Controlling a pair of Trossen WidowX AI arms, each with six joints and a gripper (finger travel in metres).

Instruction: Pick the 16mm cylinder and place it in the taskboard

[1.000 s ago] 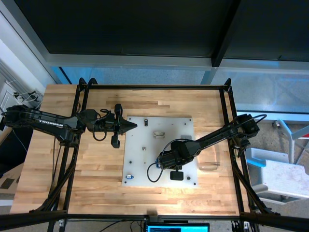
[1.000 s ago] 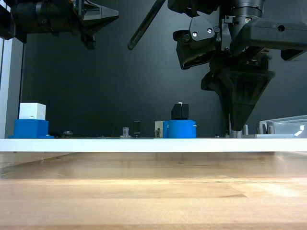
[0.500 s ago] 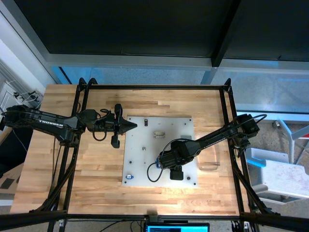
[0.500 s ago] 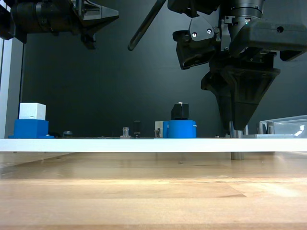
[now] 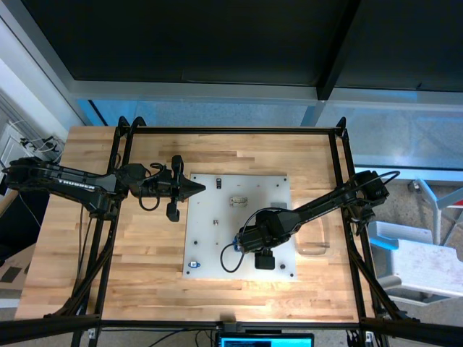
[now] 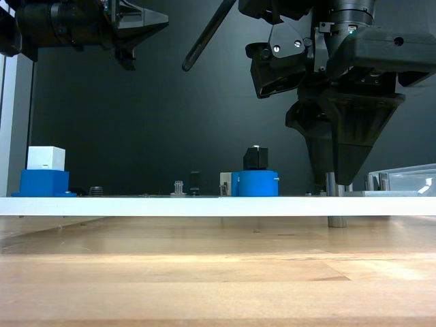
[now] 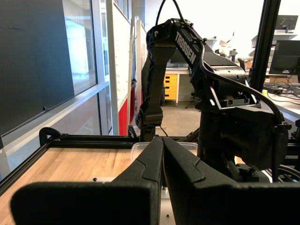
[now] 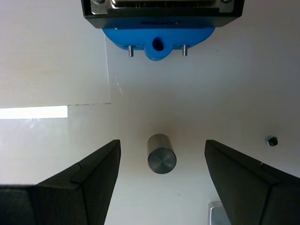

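The 16mm cylinder [image 8: 161, 154] is smooth grey metal; taskboard [image 8: 56, 61] glossy white; left gripper [image 7: 162, 143] and right gripper [image 6: 334, 178] matt black.

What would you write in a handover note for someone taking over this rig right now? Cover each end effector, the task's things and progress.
Left end effector: shut, parked high over the taskboard's left edge.
Right end effector: open, just above the 16mm cylinder, fingers clear of it.
16mm cylinder: upright in a taskboard hole, its lower end showing under the board.
Done: pick and placement, apparently.
Left: lift the right arm away; probably check seating.
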